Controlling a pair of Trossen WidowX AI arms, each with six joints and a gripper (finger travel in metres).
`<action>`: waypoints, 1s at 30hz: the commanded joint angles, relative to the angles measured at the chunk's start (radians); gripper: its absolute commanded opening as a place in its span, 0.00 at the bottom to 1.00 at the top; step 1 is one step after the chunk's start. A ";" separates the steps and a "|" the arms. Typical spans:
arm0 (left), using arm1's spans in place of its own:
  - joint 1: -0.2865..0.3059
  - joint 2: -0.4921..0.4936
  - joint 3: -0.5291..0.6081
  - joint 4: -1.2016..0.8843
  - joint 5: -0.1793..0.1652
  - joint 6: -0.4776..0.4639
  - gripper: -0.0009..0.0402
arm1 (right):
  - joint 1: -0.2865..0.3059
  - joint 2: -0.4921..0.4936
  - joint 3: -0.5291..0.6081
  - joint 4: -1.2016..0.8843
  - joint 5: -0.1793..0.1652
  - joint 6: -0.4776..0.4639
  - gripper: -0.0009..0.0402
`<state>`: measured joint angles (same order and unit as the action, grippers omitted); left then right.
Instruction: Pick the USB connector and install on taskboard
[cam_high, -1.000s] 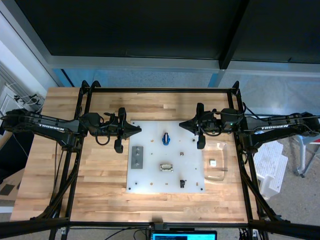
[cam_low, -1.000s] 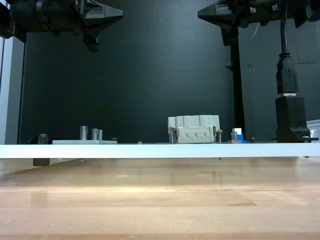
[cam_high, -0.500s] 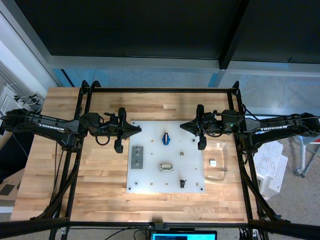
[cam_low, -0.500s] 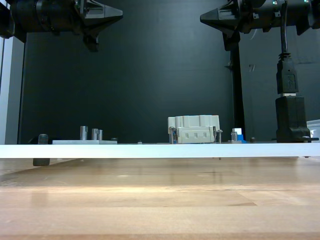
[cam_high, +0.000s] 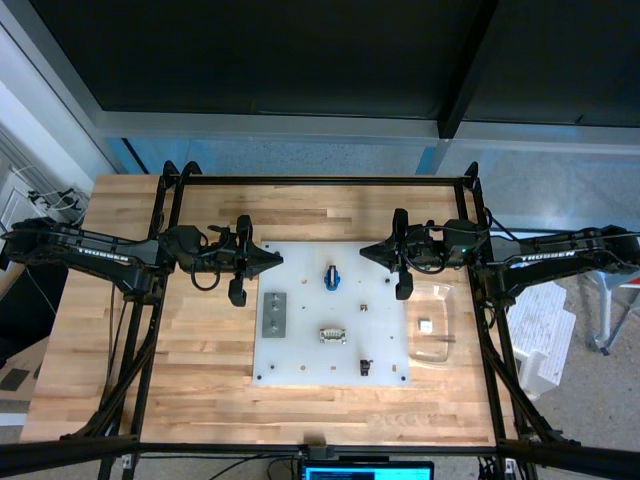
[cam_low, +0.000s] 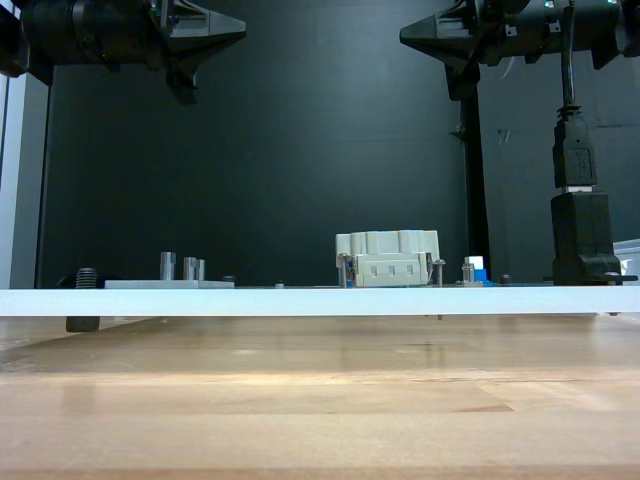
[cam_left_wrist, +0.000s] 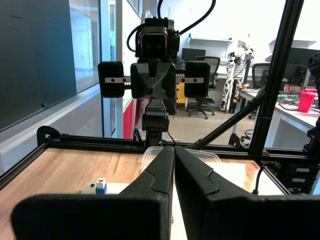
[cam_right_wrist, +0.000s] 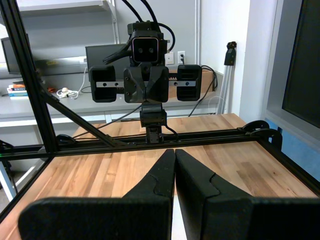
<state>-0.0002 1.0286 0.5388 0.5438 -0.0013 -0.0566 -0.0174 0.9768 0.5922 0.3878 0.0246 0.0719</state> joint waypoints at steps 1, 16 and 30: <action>0.000 0.000 0.000 0.000 0.000 0.000 0.02 | 0.000 -0.001 0.002 0.000 0.001 -0.001 0.02; 0.000 0.000 0.000 0.000 0.000 0.000 0.02 | 0.000 -0.001 0.002 -0.006 0.001 -0.001 0.02; 0.000 0.000 0.000 0.000 0.000 0.000 0.02 | 0.000 0.000 0.002 -0.040 0.001 -0.001 0.02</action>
<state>-0.0002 1.0290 0.5388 0.5438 -0.0013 -0.0566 -0.0174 0.9760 0.5945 0.3462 0.0254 0.0700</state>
